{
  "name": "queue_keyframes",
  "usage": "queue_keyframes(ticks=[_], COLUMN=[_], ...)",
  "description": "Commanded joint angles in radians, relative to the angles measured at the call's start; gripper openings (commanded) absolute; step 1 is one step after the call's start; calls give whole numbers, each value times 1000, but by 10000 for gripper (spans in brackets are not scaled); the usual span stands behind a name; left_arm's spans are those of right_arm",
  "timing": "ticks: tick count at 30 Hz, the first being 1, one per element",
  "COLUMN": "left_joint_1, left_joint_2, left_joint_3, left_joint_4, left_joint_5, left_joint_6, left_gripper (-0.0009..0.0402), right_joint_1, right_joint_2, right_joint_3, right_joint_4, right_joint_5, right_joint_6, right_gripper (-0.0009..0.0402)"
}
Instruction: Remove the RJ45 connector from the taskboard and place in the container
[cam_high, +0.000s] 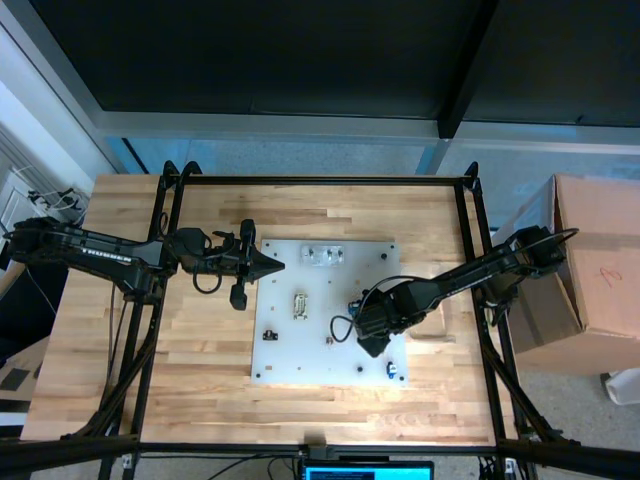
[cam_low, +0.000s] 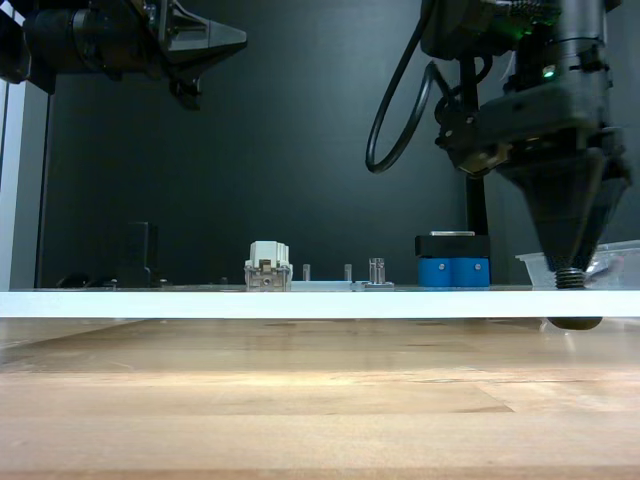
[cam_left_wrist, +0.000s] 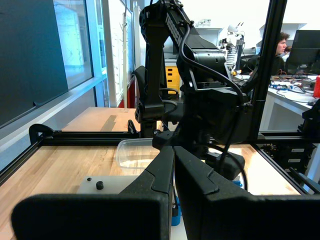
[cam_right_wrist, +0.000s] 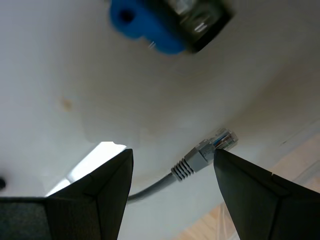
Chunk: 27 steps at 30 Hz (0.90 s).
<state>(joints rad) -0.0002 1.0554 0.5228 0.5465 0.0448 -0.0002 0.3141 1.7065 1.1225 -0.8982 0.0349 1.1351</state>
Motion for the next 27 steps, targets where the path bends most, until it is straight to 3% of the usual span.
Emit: queue_keyframes(ticks=[1,16,27], left_joint_1=[0,0,0], left_joint_2=[0,0,0], left_joint_3=[0,0,0], left_joint_4=[0,0,0], left_joint_5=[0,0,0], left_joint_6=[0,0,0], left_gripper=[0,0,0], right_joint_1=[-2,1,-2], right_joint_2=[1,-5,-5], right_joint_3=[-1,86,22], right_joint_4=[-5,-45,-50], right_joint_5=[7,-2,-2], right_joint_6=[23,42,92], right_gripper=[224,224,224])
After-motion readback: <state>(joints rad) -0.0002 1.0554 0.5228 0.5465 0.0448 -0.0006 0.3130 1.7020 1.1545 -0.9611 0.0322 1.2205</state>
